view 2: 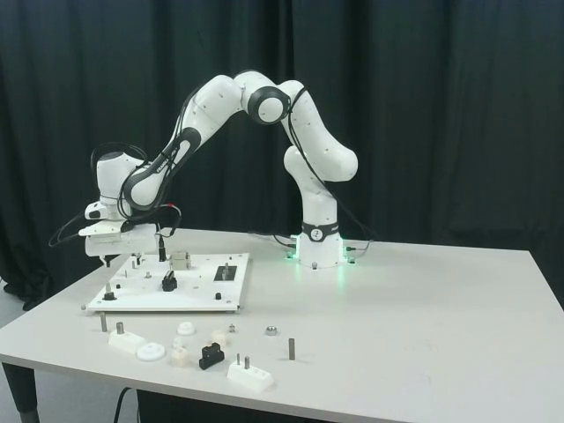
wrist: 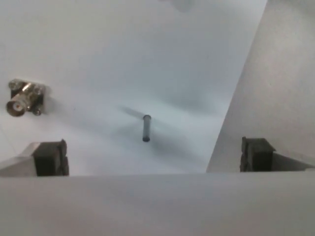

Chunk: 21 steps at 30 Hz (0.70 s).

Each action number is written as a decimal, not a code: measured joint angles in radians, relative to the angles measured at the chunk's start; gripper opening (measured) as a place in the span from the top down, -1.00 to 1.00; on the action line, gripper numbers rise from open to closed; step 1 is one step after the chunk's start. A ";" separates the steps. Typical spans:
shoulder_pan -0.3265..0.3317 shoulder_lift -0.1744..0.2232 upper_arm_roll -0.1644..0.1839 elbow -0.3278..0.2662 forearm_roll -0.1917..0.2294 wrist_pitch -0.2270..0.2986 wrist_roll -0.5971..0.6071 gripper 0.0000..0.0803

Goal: Pick square peg 2.

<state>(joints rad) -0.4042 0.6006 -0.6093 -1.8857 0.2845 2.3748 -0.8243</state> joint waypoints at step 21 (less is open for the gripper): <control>0.008 -0.009 0.000 0.023 0.000 -0.004 0.001 -0.99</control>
<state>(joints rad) -0.3964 0.5920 -0.6094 -1.8623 0.2845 2.3708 -0.8231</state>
